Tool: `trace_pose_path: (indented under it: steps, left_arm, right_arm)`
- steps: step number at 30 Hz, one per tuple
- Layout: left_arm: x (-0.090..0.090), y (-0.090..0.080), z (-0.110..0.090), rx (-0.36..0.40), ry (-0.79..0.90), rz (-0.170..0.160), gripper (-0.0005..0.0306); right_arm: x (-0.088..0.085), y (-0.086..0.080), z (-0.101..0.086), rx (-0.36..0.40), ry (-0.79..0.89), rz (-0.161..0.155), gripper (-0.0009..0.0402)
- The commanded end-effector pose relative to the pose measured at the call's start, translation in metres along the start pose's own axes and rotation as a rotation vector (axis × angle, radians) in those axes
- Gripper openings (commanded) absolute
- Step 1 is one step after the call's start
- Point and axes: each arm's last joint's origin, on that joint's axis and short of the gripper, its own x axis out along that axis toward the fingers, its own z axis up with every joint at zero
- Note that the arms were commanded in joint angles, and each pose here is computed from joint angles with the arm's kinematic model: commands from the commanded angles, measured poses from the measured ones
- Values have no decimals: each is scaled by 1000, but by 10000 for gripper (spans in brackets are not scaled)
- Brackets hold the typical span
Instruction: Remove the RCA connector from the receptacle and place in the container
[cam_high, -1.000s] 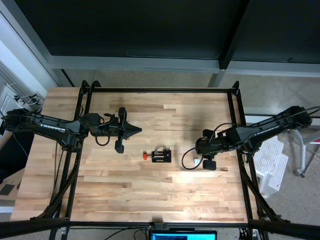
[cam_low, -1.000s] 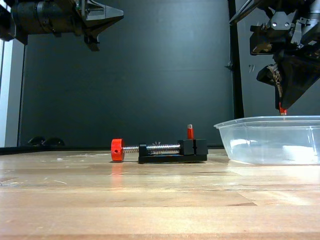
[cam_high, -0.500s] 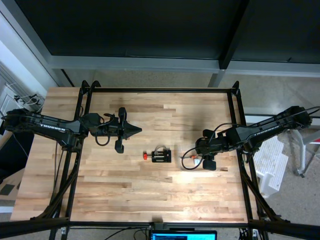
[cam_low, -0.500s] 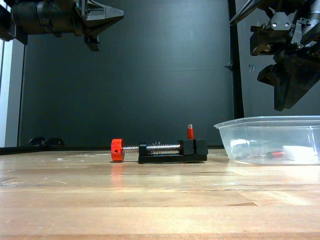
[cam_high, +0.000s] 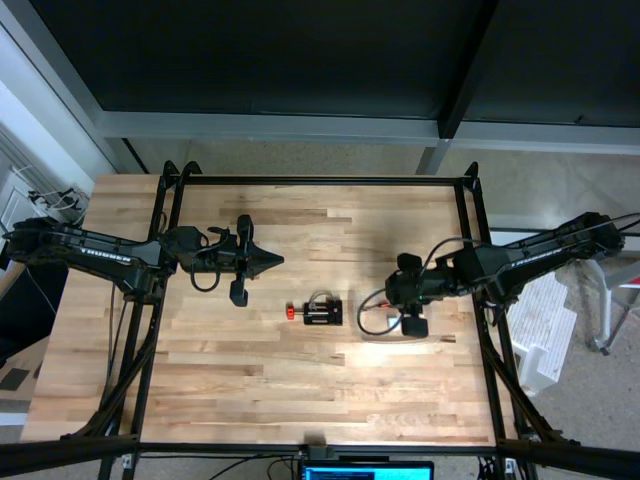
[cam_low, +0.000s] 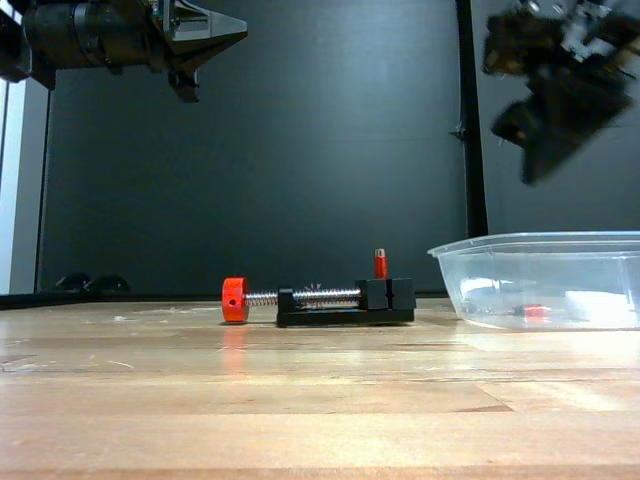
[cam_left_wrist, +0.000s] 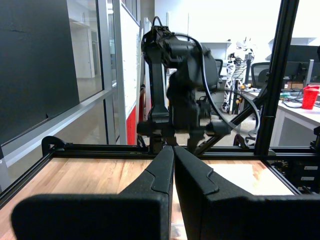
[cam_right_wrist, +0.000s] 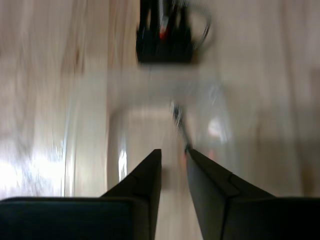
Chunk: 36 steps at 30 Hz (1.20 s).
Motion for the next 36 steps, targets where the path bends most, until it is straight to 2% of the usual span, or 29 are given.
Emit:
trace_pose_path:
  steps: [1,4,6,7,9,11,16,20,26,28,36]
  left_arm:
    - [0,0,0,0,0,0,0]
    - [0,0,0,0,0,0,0]
    - [0,0,0,0,0,0,0]
    - [0,0,0,0,0,0,0]
    - [0,0,0,0,0,0,0]
    - [0,0,0,0,0,0,0]
    - [0,0,0,0,0,0,0]
    - [0,0,0,0,0,0,0]
    - [0,0,0,0,0,0,0]
    - [0,0,0,0,0,0,0]
    - [0,0,0,0,0,0,0]
  right_arm:
    - [-10,-8,17,-13,-79,-9,26]
    - [-17,-16,30,-35,-168,-21,-4]
    - [-20,-21,38,-28,-249,-28,4]
    - [-22,-24,41,-22,-287,-24,3]
    - [-24,-30,48,-20,-355,10,-2]
    - [-26,-34,54,-23,-417,26,1]
    - [-32,-42,66,-34,-551,-3,0]
    - [-37,-44,75,-46,-676,-14,0]
    - [-33,-44,76,-48,-812,-7,0]
    - [-31,-45,75,-52,-836,11,0]
    - [-26,-46,69,-30,-943,19,0]
